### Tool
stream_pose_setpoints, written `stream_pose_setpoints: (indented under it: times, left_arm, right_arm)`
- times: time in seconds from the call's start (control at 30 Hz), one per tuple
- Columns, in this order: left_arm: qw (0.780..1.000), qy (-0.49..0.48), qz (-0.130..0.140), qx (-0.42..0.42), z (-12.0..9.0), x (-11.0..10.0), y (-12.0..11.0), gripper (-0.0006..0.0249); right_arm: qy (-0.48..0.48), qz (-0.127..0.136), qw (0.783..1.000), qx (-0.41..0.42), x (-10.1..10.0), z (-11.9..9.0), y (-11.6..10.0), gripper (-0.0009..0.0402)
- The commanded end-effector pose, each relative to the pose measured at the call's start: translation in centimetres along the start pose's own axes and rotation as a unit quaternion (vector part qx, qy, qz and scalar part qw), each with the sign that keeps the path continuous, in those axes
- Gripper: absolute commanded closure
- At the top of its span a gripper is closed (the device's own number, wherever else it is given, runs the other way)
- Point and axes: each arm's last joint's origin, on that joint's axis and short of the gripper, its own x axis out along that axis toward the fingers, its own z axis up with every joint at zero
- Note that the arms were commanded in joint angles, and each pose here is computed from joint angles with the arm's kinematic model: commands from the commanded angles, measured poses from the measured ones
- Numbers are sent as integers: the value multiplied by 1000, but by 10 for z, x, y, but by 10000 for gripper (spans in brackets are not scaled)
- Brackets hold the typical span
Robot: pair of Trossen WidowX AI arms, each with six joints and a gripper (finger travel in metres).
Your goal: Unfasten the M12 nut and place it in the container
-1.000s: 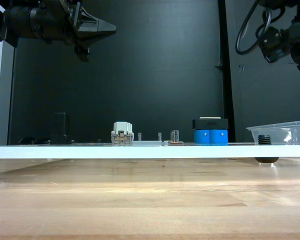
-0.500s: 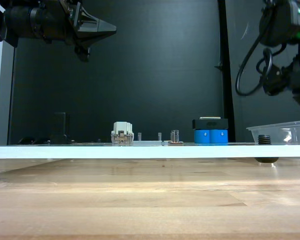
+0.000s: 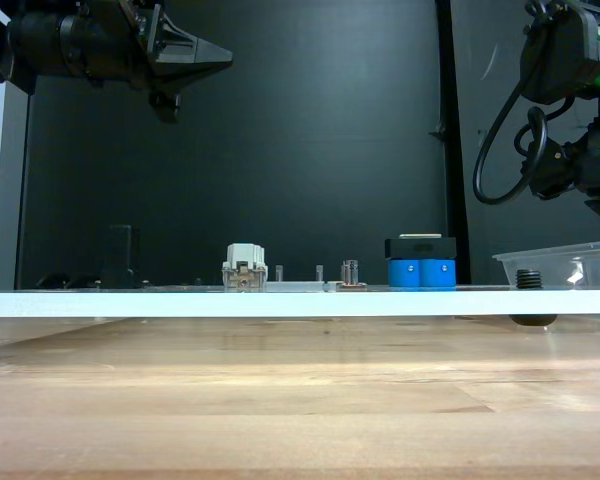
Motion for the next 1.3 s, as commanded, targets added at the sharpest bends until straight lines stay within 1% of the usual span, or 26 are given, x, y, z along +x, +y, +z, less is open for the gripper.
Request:
stream_pose_setpoints:
  times: [0.03, 0.17, 0.27, 0.33, 0.4, 0.5, 0.57, 0.63, 0.77, 0.83, 0.97, 1.1, 1.13, 1.2, 1.3]
  left_arm:
    - [1000, 0, 0, 0, 0, 0, 0, 243]
    - [1000, 0, 0, 0, 0, 0, 0, 243]
    - [1000, 0, 0, 0, 0, 0, 0, 243]
    - [1000, 0, 0, 0, 0, 0, 0, 243]
    - [1000, 0, 0, 0, 0, 0, 0, 243]
    - [1000, 0, 0, 0, 0, 0, 0, 243]
    - [1000, 0, 0, 0, 0, 0, 0, 243]
    - [1000, 0, 0, 0, 0, 0, 0, 243]
    - [1000, 0, 0, 0, 0, 0, 0, 243]
    - [1000, 0, 0, 0, 0, 0, 0, 243]
    - [1000, 0, 0, 0, 0, 0, 0, 243]
    - [1000, 0, 0, 0, 0, 0, 0, 243]
    - [1000, 0, 0, 0, 0, 0, 0, 243]
    - [1000, 0, 0, 0, 0, 0, 0, 243]
    - [1000, 0, 0, 0, 0, 0, 0, 243]
  right_arm:
    - [0, 3, 1000, 0, -1, 0, 1, 142]
    - [-2, 6, 1000, 0, -4, 1, 2, 116]
    - [-5, 9, 1000, -3, -8, 3, 5, 110]
    - [-6, 11, 1000, -15, -15, 5, 7, 111]
    - [-4, 8, 1000, -29, -27, 7, 9, 113]
    - [0, 0, 999, -54, -50, 11, 11, 121]
    - [0, 0, 997, -82, -67, 13, 14, 130]
    - [-4, 5, 994, -106, -82, 16, 16, 141]
    - [-26, 34, 986, -160, -107, 22, 23, 177]
    - [-43, 38, 979, -193, -114, 25, 25, 208]
    - [-87, 41, 974, -205, -123, 29, 28, 289]
    - [-129, 75, 953, -265, -128, 34, 35, 383]
    - [-146, 82, 946, -278, -129, 36, 36, 400]
    - [-177, 85, 938, -286, -131, 41, 38, 383]
    - [-205, 86, 930, -292, -131, 55, 35, 382]
